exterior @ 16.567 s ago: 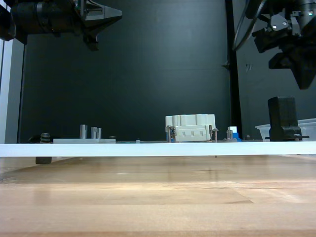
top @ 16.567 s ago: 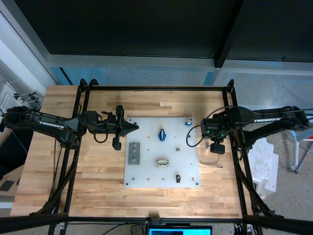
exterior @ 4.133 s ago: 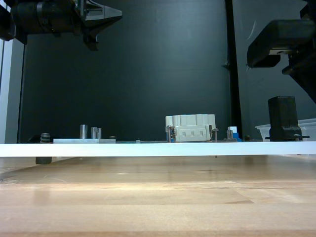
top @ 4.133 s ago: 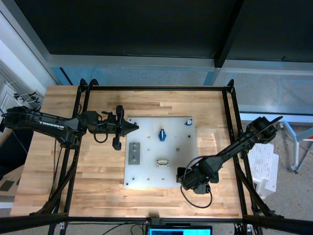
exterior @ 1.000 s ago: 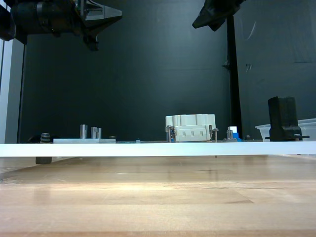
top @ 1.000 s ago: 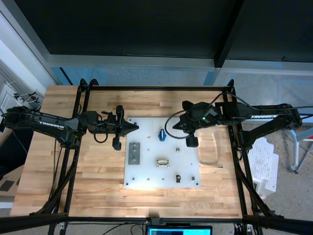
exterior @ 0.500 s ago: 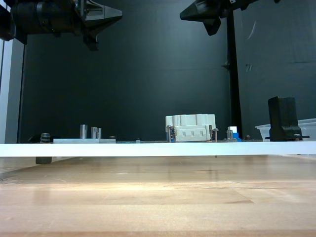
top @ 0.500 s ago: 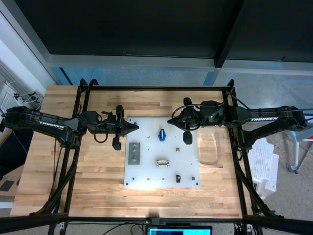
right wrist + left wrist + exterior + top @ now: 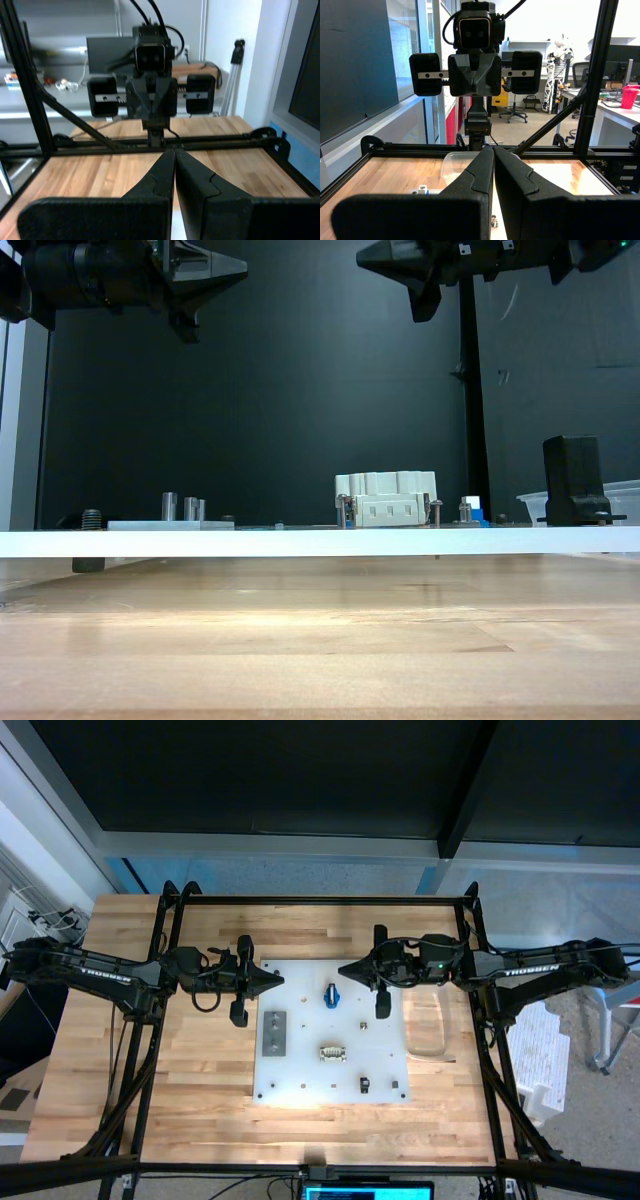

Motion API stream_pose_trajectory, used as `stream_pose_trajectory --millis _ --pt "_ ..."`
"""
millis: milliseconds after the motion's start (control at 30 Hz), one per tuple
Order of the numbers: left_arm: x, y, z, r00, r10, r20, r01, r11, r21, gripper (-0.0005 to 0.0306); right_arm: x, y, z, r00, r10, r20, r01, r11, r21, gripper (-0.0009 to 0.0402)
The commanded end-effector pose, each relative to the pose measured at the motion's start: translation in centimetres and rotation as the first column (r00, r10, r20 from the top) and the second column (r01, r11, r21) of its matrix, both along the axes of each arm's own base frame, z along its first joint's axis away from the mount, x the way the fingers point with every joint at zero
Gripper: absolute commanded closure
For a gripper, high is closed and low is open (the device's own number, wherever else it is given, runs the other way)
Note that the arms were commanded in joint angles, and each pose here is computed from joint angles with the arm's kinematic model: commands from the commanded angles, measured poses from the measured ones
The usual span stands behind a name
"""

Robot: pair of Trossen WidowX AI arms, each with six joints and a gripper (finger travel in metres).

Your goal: Pick the 16mm bar and install on taskboard

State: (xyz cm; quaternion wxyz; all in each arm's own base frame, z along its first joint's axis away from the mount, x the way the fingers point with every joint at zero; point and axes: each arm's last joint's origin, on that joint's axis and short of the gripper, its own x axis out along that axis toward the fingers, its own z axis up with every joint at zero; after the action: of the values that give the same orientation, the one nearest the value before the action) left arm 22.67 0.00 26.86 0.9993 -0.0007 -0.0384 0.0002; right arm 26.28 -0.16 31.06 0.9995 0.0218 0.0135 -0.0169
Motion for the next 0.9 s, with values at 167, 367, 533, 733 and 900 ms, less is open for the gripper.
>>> stream_pose_trajectory --millis 167,367,533,733,900 --pt "0.0 0.0 0.0 1.0 0.0 0.0 0.0 1.0 0.0 0.03 -0.2 -0.3 -0.8 0.999 0.028 0.041 -0.028 1.0 -0.007 0.0394" --pt "0.0 0.0 0.0 1.0 0.0 0.0 0.0 1.0 0.0 0.03 -0.2 -0.4 -1.2 0.999 0.027 0.036 -0.027 0.999 -0.019 0.0394" --pt "0.0 0.0 0.0 1.0 0.0 0.0 0.0 1.0 0.0 0.03 -0.3 -0.6 -1.5 0.998 0.022 0.056 -0.02 0.999 -0.034 0.0393" --pt "0.0 0.0 0.0 1.0 0.0 0.0 0.0 1.0 0.0 0.03 -0.5 -0.7 -2.3 0.998 -0.006 0.056 0.008 1.0 -0.026 0.0393" --pt "0.0 0.0 0.0 1.0 0.0 0.0 0.0 1.0 0.0 0.03 -0.6 -0.6 -2.4 0.998 0.008 0.057 -0.006 0.999 -0.033 0.0393"
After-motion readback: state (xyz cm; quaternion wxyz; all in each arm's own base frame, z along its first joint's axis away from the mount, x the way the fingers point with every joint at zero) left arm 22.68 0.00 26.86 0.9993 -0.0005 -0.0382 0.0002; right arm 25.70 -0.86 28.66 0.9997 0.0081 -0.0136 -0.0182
